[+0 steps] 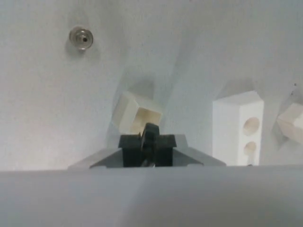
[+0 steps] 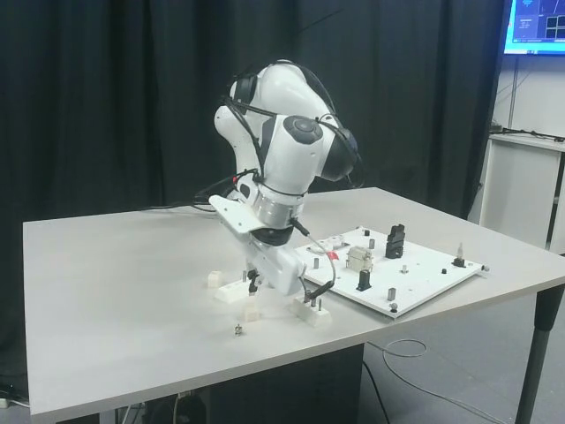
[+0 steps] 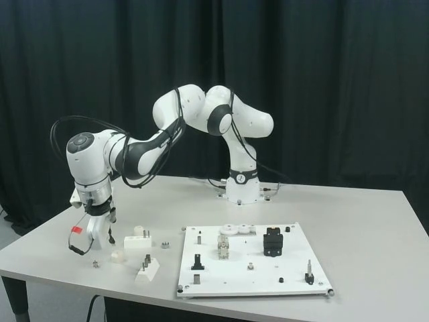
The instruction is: Insert USB.
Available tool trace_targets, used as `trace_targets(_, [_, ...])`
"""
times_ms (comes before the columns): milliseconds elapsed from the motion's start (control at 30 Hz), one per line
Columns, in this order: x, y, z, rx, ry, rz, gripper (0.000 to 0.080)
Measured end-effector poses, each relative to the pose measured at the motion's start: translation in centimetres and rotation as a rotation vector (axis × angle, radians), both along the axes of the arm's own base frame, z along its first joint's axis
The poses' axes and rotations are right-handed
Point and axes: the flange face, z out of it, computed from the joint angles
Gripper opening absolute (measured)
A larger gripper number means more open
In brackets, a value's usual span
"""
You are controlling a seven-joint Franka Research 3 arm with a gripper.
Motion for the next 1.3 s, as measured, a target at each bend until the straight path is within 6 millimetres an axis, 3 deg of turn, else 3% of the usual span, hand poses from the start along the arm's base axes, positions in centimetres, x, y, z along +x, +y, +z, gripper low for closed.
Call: trace_targets(1300, [0.5,0.2,1.2,-0.048,-0.008,0.012,0.0052])
